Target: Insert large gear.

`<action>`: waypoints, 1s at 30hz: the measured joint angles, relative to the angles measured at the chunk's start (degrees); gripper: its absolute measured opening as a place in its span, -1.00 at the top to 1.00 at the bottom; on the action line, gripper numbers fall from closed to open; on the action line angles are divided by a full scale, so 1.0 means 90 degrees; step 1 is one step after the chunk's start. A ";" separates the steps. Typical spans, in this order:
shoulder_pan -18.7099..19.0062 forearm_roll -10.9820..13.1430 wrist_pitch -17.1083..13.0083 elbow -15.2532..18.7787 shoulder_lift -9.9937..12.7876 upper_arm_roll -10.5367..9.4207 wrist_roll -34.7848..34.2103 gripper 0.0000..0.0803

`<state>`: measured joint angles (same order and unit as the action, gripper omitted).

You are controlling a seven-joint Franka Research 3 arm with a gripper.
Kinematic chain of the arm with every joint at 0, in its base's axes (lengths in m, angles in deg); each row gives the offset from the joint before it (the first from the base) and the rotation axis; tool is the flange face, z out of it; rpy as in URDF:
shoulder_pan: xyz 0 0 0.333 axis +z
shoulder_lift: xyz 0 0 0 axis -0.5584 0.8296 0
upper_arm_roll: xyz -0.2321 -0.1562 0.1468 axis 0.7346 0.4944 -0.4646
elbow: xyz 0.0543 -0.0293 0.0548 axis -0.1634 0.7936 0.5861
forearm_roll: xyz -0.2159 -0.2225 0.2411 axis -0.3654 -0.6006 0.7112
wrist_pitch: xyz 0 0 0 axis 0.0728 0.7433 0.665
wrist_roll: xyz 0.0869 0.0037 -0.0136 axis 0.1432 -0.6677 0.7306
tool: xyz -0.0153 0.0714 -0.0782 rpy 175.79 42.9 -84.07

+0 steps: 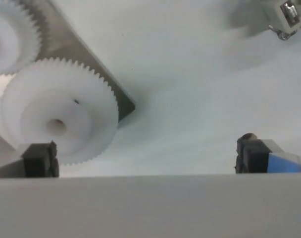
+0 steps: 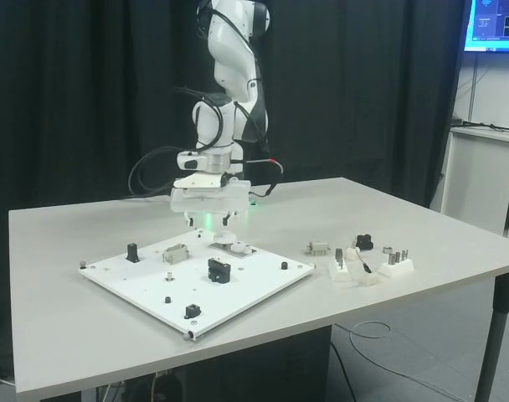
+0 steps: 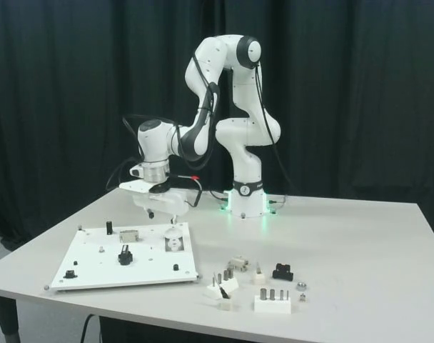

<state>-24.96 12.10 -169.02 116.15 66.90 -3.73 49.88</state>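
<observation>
Gripper (image 1: pixel 145 158): fingers spread wide, holding nothing; black ribbed pads (image 1: pixel 40 159) hang above the board, clear of everything beneath. One pad sits over the rim of the large gear; the other is over bare board.

Large gear (image 1: pixel 59 116): white plastic disc, fine even teeth round the edge, shallow dished face, small centre hole. It lies flat on a grey metal plate (image 1: pixel 71 44) with a sharp corner. A second white gear (image 1: pixel 9 37) sits alongside it, teeth meeting.

Board (image 2: pixel 254 285): flat white square panel, small posts at its corners, carrying black blocks and small metal fittings. The gears (image 3: pixel 175 233) are at its far edge, nearest the arm's base.

Table (image 2: pixel 62 251): smooth grey top, wide bare margins left of the board and behind it.

Loose parts (image 3: pixel 256 282): white holders with metal pins and one black piece, well apart from the board on its right, near the table's front edge.
</observation>
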 joint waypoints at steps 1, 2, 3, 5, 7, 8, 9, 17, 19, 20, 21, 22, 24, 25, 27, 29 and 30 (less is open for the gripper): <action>0.0000 0.0012 -0.0022 0.0008 0.0002 0.0003 0.0000 -0.99; -0.0001 0.0032 -0.0044 0.0014 0.0004 0.0006 0.0000 -0.99; -0.0001 0.0056 -0.0067 0.0018 0.0007 0.0008 0.0000 -0.99; -0.0001 0.0112 -0.0103 0.0024 0.0015 0.0011 0.0000 -0.99; -0.0001 0.0163 -0.0126 0.0027 0.0025 0.0014 0.0000 -0.99; -0.0001 0.0191 -0.0140 0.0029 0.0030 0.0016 0.0000 -0.99; -0.0001 0.0215 -0.0153 0.0031 0.0034 0.0017 0.0000 -0.99; -0.0002 0.0286 -0.0356 0.0090 0.0088 0.0021 0.0000 -0.99; -0.0002 0.0309 -0.0391 0.0102 0.0108 0.0021 0.0003 -0.99; -0.0002 0.0323 -0.0406 0.0105 0.0118 0.0022 0.0010 -0.99; -0.0002 0.0336 -0.0421 0.0107 0.0128 0.0021 0.0018 -0.99; -0.0002 0.0348 -0.0439 0.0110 0.0137 0.0022 0.0028 -0.99; -0.0002 0.0376 -0.0473 0.0114 0.0157 0.0021 0.0055 -0.99; -0.0002 0.0397 -0.0489 0.0115 0.0171 0.0021 0.0081 -0.99; -0.0002 0.0469 -0.0523 0.0115 0.0200 0.0021 0.0143 -0.99; -0.0003 0.0541 -0.0571 0.0116 0.0234 0.0021 0.0224 -0.99; -0.0003 0.0577 -0.0596 0.0116 0.0253 0.0021 0.0256 -0.99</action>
<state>-24.99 17.30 -174.39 117.19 69.17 -3.54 52.18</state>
